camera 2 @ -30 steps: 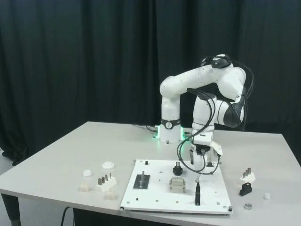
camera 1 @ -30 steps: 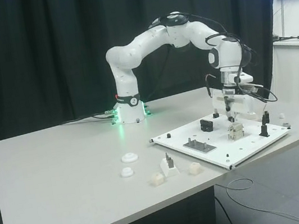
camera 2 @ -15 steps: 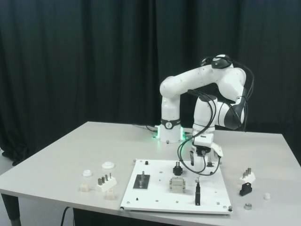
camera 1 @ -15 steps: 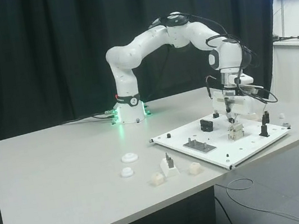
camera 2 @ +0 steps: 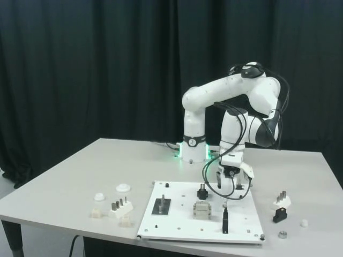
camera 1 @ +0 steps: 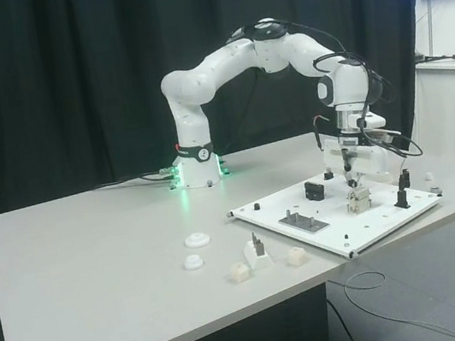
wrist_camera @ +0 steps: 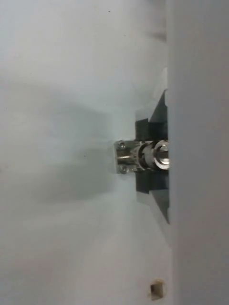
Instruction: Insert BNC.
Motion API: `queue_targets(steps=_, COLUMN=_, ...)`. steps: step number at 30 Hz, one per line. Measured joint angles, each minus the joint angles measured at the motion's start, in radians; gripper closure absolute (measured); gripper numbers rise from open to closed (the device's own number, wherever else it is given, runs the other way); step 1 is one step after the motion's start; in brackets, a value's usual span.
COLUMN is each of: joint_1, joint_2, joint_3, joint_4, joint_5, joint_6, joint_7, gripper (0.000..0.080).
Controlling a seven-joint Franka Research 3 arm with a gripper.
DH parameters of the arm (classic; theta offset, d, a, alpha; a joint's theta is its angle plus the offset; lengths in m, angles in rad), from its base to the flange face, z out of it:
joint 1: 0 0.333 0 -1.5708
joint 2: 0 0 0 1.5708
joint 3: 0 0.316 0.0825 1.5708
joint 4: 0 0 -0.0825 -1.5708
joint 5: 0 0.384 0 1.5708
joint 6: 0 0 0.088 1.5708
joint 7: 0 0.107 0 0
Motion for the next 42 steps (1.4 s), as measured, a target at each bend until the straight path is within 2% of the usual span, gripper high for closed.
queue_targets(steps=42, joint_1=0.001, joint_2=0.000, joint_3=0.002, joint_4=0.002, joint_5=-0.027, joint_6=0.000, joint_7=-0.001, gripper=0.0678)
